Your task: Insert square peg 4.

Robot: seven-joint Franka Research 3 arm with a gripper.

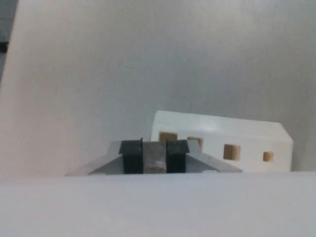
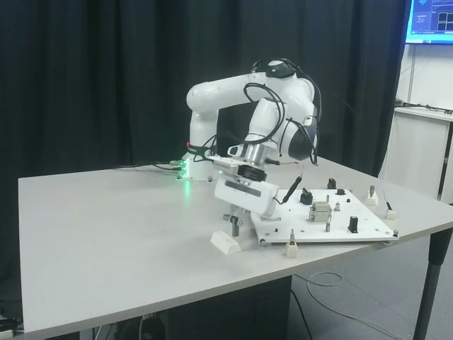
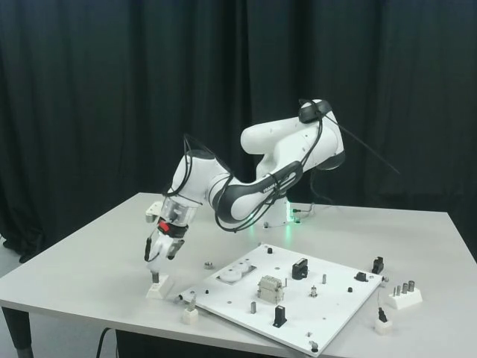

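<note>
Your gripper is clamped on the peg, its black fingers pressed against both sides. It holds the peg upright just above the white block near the table's front edge.

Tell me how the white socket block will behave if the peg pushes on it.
The block is small, with nothing visible fixing it to the table, so it would probably slide under a sideways push. It looks low and wide-based, so tipping seems unlikely. The peg, clamped in the gripper, looks rigid and should not flex.
</note>
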